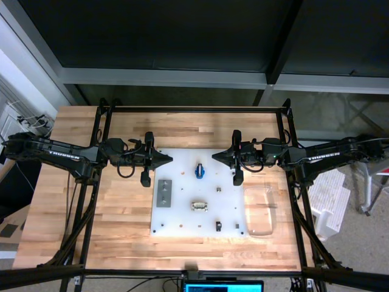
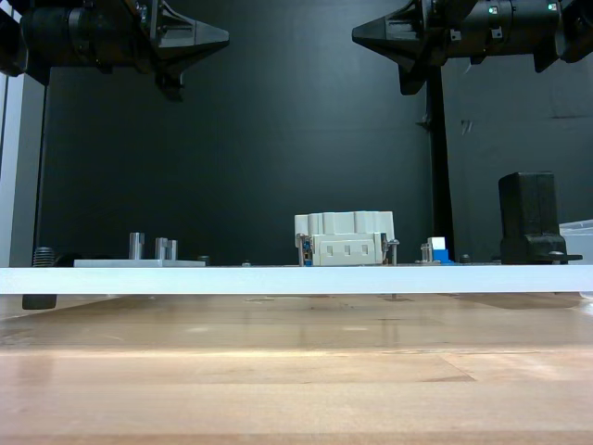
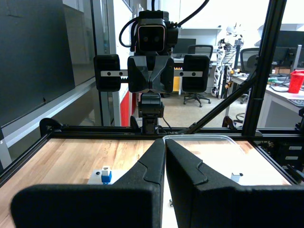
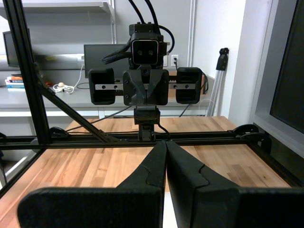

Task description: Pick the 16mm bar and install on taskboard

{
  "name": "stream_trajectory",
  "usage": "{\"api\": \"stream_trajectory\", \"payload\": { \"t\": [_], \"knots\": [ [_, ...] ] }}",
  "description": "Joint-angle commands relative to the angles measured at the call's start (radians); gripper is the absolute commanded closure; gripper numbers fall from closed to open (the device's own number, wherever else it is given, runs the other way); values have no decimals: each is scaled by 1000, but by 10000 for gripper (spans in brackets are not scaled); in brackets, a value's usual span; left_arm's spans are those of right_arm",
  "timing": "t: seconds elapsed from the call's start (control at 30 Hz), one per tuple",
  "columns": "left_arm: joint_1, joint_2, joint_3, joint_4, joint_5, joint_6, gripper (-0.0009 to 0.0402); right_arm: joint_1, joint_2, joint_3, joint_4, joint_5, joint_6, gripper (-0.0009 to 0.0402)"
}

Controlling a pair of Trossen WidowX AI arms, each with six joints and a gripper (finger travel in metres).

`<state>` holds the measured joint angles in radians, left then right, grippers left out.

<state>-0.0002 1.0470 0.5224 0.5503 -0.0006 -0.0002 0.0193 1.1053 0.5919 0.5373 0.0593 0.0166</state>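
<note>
Wooden tabletop point(image 1: 73, 231) holds the white taskboard point(image 1: 182, 216) at mid-frame. The left gripper point(image 1: 169, 159) and right gripper point(image 1: 214, 156) hang high over its far edge, tips facing, both pinched together and empty, likely parked ahead of the pick. I can't spot the 16mm bar anywhere.

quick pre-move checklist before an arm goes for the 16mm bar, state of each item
1. 16mm bar located: cannot tell; no peg clearly made out in any view.
2. Left gripper free: ok, holds nothing, high over the taskboard's far left part.
3. Right gripper free: ok, holds nothing, high over the board's far side.
4. Fingers open for a pick: not ok, both shut.
5. Taskboard flat on the table: ok.
6. Clear tray out of the way: ok, right of the board.
</note>
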Motion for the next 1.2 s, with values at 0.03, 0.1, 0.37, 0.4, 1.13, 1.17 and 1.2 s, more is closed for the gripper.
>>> {"api": "stream_trajectory", "payload": {
  "t": [0.03, 0.1, 0.37, 0.4, 1.13, 1.17, 1.2],
  "knots": [
    [0, 0, 0, 0, 0, 0, 393, 0, 0, 1, -2, 0, 1, 393],
    [0, 0, 0, 0, 0, 0, 393, 0, 0, 1, -2, 0, 1, 393],
    [0, 0, 0, 0, 0, 0, 393, 0, 0, 1, -17, 0, 1, 393],
    [0, 0, 0, 0, 0, 0, 393, 0, 0, 1, -18, 0, 1, 393],
    [0, 0, 0, 0, 0, 0, 393, 0, 0, 1, -18, 0, 1, 393],
    [0, 0, 0, 0, 0, 0, 393, 0, 0, 1, -18, 0, 1, 393],
    [0, 0, 0, 0, 0, 0, 393, 1, 0, 1, -18, 0, 1, 393]
  ]
}}
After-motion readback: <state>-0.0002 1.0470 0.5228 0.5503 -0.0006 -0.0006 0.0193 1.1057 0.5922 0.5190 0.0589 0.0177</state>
